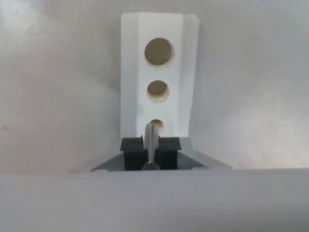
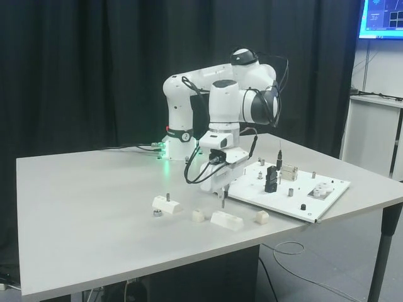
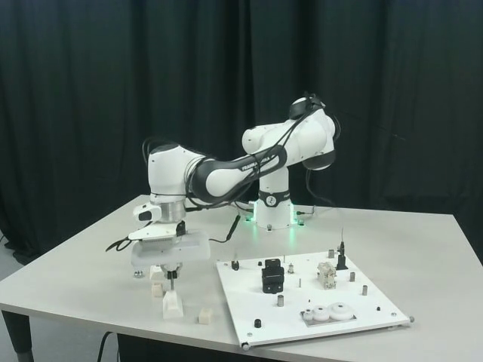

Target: Insert round peg 2.

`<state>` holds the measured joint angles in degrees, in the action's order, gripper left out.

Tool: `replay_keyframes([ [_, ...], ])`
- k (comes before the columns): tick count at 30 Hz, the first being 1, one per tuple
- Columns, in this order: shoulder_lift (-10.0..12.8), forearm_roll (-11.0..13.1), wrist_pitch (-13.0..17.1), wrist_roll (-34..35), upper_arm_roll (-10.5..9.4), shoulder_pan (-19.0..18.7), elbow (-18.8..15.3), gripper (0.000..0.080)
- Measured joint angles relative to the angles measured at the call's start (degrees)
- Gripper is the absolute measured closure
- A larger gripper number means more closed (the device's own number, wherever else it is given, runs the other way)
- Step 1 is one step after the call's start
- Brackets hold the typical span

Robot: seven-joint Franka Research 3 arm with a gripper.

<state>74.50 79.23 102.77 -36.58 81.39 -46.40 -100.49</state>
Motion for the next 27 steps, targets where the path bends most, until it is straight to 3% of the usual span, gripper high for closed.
replay_keyframes([
  [27, 0.1, -0.7, 0.2, 0.6, 0.59, -0.4, 0.0, 0.0741],
])
